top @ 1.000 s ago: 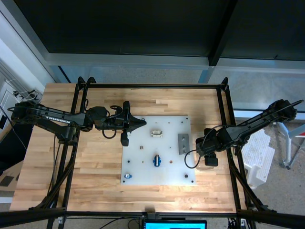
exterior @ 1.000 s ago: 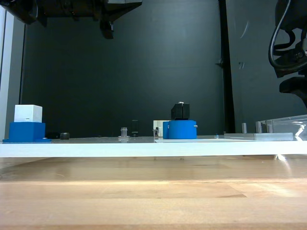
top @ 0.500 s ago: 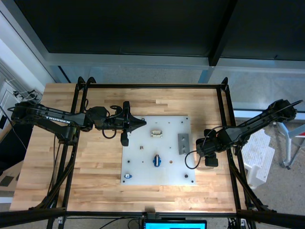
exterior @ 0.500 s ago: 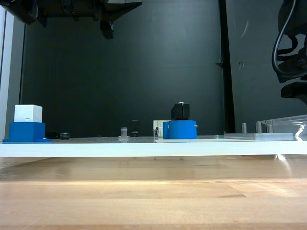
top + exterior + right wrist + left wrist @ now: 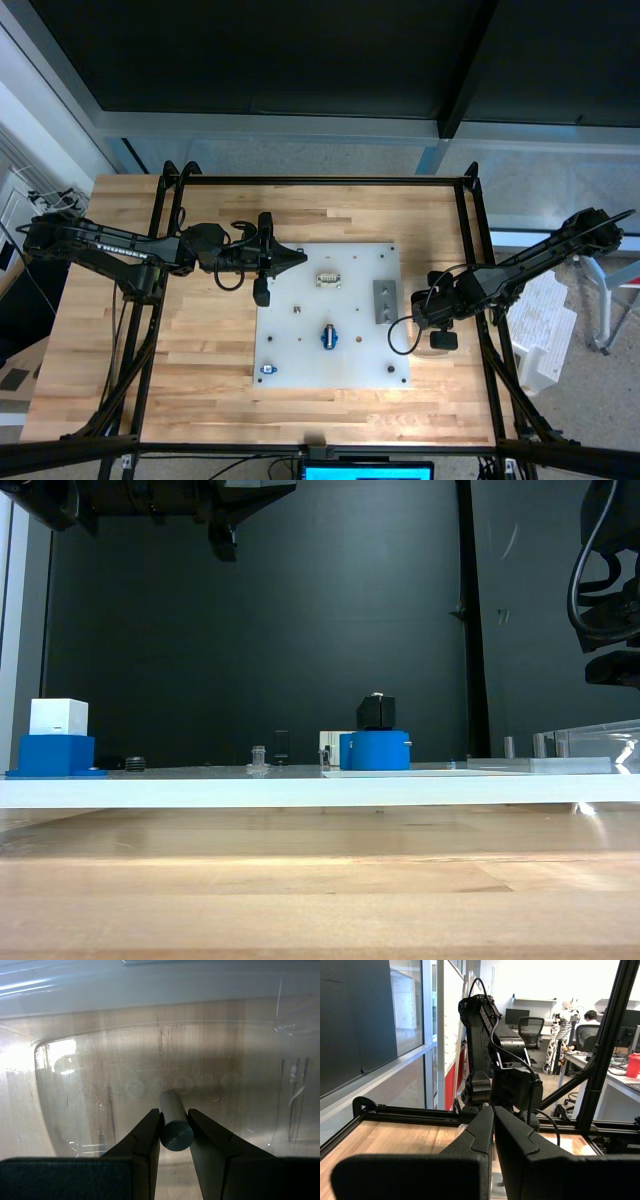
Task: Pick the 16mm cylinder and install on the taskboard
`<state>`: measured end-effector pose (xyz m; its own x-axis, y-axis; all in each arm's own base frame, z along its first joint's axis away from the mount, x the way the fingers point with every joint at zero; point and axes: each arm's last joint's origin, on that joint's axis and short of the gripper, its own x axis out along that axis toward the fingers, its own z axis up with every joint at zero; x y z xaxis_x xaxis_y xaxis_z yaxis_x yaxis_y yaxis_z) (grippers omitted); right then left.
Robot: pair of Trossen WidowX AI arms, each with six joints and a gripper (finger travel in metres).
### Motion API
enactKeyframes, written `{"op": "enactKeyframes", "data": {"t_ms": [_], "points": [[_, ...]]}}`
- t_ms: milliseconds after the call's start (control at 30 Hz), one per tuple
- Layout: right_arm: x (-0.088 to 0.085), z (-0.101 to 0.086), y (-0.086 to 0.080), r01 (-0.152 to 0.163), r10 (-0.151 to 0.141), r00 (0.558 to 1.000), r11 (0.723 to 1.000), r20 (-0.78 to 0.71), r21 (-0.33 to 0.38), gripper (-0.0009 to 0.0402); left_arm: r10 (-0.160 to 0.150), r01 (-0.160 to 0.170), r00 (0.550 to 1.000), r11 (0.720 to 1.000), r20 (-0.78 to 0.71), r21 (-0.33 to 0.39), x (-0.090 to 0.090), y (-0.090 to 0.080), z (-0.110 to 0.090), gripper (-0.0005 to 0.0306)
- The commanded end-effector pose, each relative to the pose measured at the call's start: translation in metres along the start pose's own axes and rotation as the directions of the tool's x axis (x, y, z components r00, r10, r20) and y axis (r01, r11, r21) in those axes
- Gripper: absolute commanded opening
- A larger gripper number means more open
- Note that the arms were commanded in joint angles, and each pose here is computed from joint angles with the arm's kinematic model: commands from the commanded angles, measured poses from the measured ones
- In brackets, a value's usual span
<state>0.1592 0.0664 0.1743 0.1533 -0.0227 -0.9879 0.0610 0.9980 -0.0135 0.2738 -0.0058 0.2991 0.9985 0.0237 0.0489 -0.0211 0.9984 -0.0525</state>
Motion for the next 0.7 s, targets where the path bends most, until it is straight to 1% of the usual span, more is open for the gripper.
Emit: {"op": "enactKeyframes", "data": {"t_ms": [33, 100, 233, 467, 600, 700], "points": [[0.000, 0.000, 0.000, -0.002, 0.002, 1.000, 1.000, 0.003, 0.000, 0.0008, 0.000, 0.000, 1.000, 1.000, 0.000, 0.000, 0.000, 0.000, 0.000, 0.0001], [-0.001, 0.000, 0.001, -0.007, 0.007, 1.000, 1.000, 0.001, 0.000, -0.0001, 0.000, 0.000, 1.000, 1.000, 0.000, 0.000, 0.000, 0.000, 0.000, 0.0001], [-0.005, 0.003, 0.002, -0.014, 0.014, 1.000, 1.000, 0.014, 0.000, 0.0005, 0.000, 0.000, 1.000, 1.000, 0.000, 0.000, 0.000, 0.000, 0.000, 0.0001], [-0.017, 0.010, 0.004, -0.024, 0.024, 0.999, 1.000, 0.036, 0.002, 0.0004, 0.000, 0.000, 1.000, 1.000, 0.000, 0.000, 0.000, 0.000, 0.000, 0.0001], [-0.026, 0.014, 0.005, -0.027, 0.027, 0.999, 1.000, 0.040, 0.006, 0.0004, 0.000, 0.000, 1.000, 1.000, 0.000, 0.000, 0.000, 0.000, 0.000, 0.0001], [-0.033, 0.015, 0.005, -0.024, 0.023, 0.999, 1.000, 0.034, 0.012, 0.0004, 0.000, 0.000, 1.000, 1.000, 0.000, 0.000, 0.000, 0.000, 0.000, 0.0001]]}}
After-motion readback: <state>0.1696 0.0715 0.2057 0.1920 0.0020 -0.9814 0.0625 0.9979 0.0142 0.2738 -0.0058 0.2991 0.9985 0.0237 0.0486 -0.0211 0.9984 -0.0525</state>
